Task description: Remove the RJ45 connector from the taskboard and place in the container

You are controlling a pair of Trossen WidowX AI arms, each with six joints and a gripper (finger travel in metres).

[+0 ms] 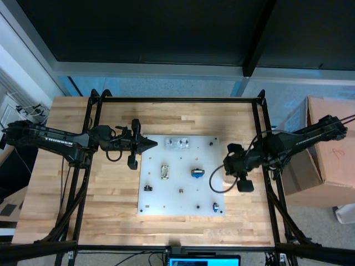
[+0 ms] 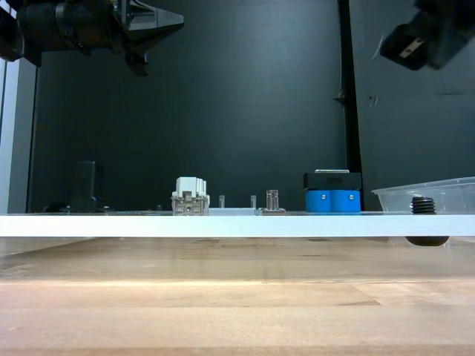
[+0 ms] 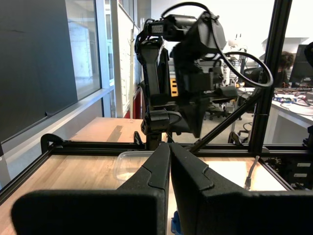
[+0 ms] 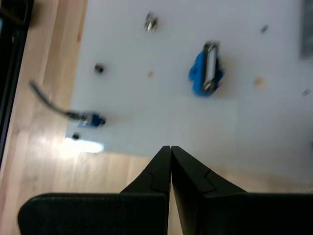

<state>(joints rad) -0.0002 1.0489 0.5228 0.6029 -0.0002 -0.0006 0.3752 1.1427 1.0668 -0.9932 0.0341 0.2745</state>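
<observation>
I'm hovering both tools pinched narrow and empty: left tool [image 3: 169,143] over the taskboard's [image 1: 172,194] left edge, right tool [image 4: 170,147] by its right edge; RJ45 connector [image 4: 92,119] sitting on it.

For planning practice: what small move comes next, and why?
Probably open the right gripper, shut above the board's right edge, and shift it toward the plug seated at the near right corner; the left gripper, shut, hovers over its far left corner.
</observation>
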